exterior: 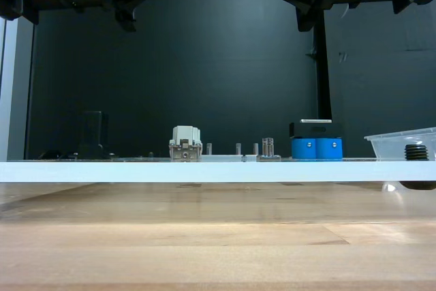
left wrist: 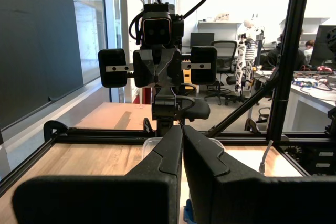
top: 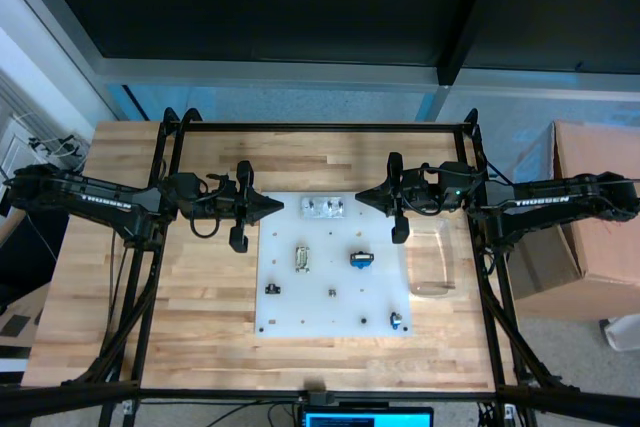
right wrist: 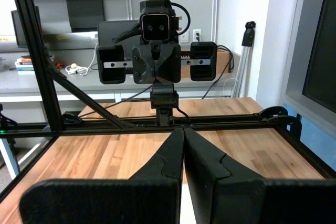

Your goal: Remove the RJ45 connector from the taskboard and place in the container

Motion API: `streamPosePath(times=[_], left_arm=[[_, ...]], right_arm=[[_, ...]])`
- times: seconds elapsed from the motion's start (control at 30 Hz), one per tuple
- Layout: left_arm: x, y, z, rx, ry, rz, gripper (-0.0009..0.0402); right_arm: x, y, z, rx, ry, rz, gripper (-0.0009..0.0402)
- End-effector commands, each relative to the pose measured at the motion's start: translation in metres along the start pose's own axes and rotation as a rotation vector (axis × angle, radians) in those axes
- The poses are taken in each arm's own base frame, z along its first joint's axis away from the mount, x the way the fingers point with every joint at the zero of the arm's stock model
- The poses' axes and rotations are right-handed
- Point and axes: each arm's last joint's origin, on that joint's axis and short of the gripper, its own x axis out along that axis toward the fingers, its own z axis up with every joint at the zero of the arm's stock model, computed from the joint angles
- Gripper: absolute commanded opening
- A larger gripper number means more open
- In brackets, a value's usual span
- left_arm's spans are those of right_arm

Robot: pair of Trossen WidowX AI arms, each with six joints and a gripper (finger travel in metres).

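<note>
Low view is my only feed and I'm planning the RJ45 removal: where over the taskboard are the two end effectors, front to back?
Observer: From above, the left end effector hangs over the taskboard's far-left corner, the right end effector over its far edge.
Operator: Holding anything?
Observer: No; the wrist views show both shut, empty. I cannot tell which board part is the RJ45 connector.
Operator: The container?
Observer: The clear container lies beside the board's right edge, midway front to back.
</note>
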Motion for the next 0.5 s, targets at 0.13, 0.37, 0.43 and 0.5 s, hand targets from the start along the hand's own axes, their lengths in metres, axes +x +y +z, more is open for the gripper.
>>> streamPosePath(times=[0.13, 0.37, 0.43, 0.5], left_arm=[[0.0, 0.0001, 0.0001, 0.0, 0.0, 0.0, 0.0], [0.0, 0.0001, 0.0001, 0.0, 0.0, 0.0, 0.0], [0.0, 0.0001, 0.0001, 0.0, 0.0, 0.0, 0.0], [0.0, 0.0001, 0.0002, 0.0, 0.0, 0.0, 0.0]], right_arm=[[0.0001, 0.0002, -0.0001, 0.0, 0.0, 0.001, 0.0], [0.0005, 0.0012, -0.0013, 0.049, 0.037, 0.008, 0.0], [0.0011, 0.0028, -0.0009, 0.052, 0.096, 0.013, 0.0], [0.0013, 0.0071, -0.0006, 0.053, 0.16, 0.024, 0.0]])
